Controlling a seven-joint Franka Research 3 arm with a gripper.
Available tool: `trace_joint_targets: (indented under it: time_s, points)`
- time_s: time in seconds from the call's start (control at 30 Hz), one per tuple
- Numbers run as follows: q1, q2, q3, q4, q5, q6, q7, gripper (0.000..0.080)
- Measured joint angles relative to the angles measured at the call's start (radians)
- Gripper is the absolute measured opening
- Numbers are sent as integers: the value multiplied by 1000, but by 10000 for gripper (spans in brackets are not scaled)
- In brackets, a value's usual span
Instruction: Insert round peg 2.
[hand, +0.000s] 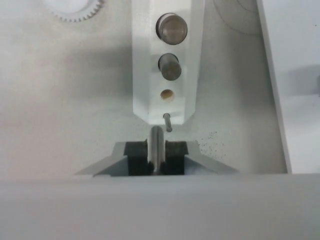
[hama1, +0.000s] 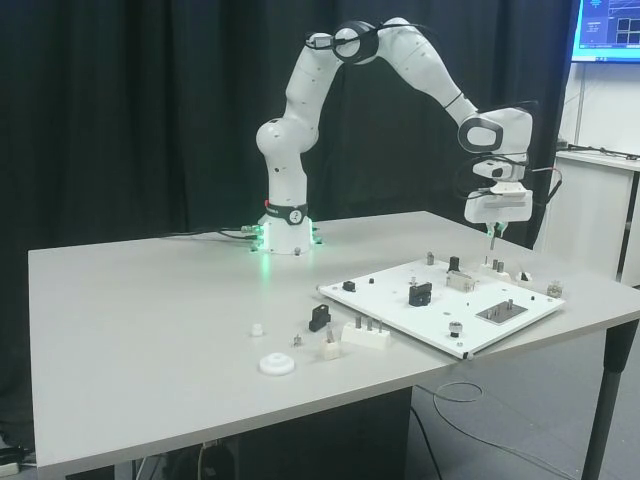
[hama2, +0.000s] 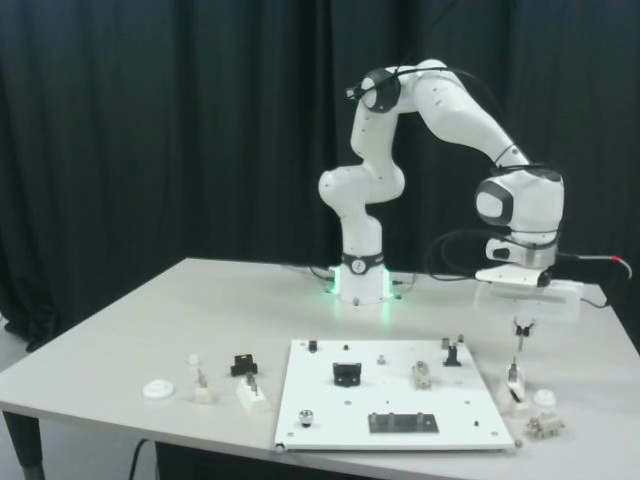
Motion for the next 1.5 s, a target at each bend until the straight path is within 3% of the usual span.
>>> trace_joint_targets:
  time_s: [1.23, 1.5]
  points:
    - [0, -5, -8, 0, 0, -4, 0, 68]
    - [0, -19, -31, 0, -11, -41, -3, 68]
